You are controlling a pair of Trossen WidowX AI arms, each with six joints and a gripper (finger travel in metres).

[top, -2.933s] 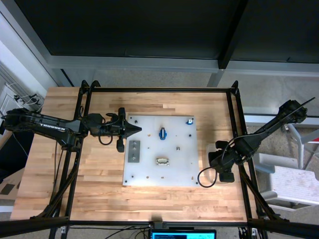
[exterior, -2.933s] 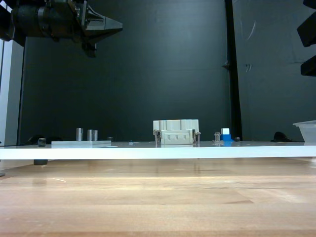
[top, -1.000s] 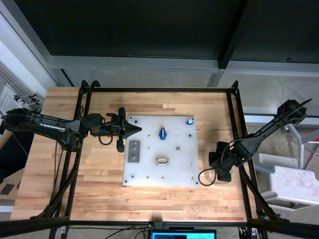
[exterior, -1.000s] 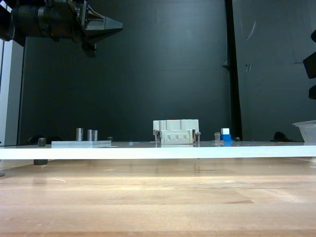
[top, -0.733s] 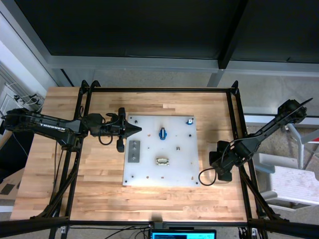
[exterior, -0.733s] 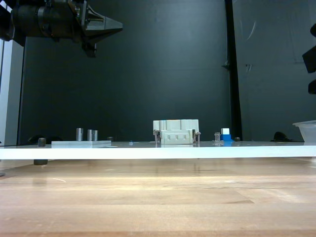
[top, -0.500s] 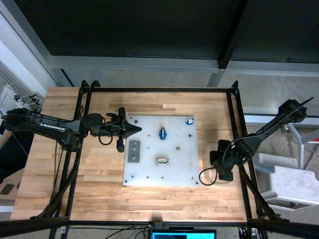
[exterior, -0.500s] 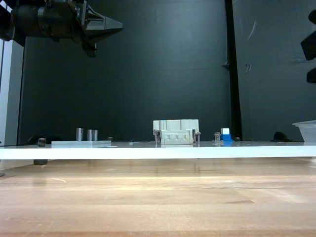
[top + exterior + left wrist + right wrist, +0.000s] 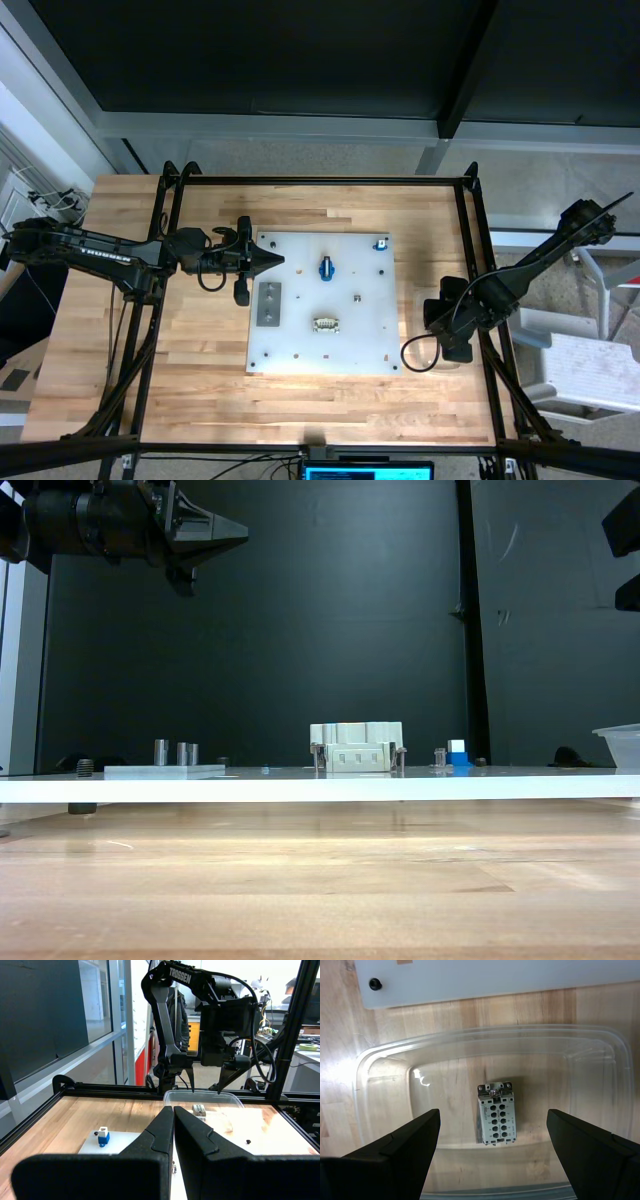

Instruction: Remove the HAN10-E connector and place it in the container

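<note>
Hovering spread wide, fingers (image 9: 395, 1155) of right gripper (image 9: 493, 1111) hold nothing; connector (image 9: 494, 1114) lies flat in tub (image 9: 385, 1050) directly beneath. Placing looks done; next: lift clear, park. Left gripper (image 9: 272, 259), fingers pressed together, over board (image 9: 300, 350) left edge.

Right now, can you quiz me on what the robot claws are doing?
1. True or false: the HAN10-E connector lies inside the clear container.
2. The right claw, above the container, is: A open, B shut on the connector, C out of sight.
3. Fill in: the left claw, parked high over the white board's left edge, is ____.
Key: 1 true; 2 A; 3 shut.
</note>
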